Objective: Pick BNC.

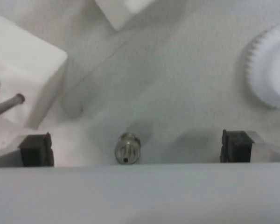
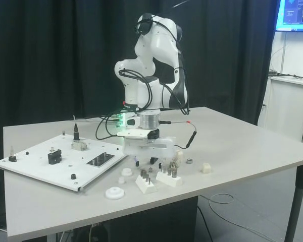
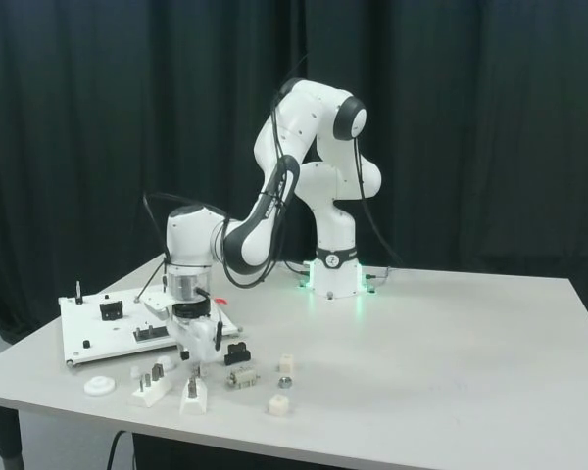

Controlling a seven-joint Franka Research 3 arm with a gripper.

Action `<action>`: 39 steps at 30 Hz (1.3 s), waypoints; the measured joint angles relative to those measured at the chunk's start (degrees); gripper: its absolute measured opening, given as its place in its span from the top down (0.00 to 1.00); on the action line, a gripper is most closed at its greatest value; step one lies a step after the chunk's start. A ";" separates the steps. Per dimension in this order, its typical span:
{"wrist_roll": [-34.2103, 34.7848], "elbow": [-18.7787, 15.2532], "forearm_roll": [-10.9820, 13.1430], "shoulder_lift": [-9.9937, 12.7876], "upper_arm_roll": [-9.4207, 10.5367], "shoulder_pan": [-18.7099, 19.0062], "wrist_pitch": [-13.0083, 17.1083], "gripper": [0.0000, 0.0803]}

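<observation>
Now I am hovering the wide-open gripper astride the BNC, needing only descent and closing.

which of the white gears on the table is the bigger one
The large white gear nearest the table's front edge; the small white gear lies behind it, closer to the tool.

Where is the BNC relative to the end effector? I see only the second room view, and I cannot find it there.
Observer: In the wrist view, the BNC sits on the table between the fingertips of the end effector.
Operator: Are the fingers open?
Observer: Yes. The black pads stand well apart, one on each side, and neither touches it.
Operator: Is anything close by?
Observer: A white gear lies off to one side, apart from the BNC.
</observation>
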 joint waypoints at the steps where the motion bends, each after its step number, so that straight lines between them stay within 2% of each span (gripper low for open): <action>1: -0.39 0.00 0.00 0.10 0.00 0.00 0.21 0.00; 10: -3.22 0.00 0.00 0.66 0.17 -0.24 1.52 0.00; 31: -3.86 0.05 0.00 1.24 1.22 -0.70 1.62 0.00; 32: -3.87 0.07 0.00 1.28 1.32 -0.77 1.62 0.14; 37: -3.91 0.26 0.00 1.49 1.76 -1.17 1.59 0.14; 38: -3.91 0.33 0.00 1.57 1.83 -1.24 1.58 0.38; 39: -3.91 0.39 0.00 1.65 1.91 -1.31 1.58 0.38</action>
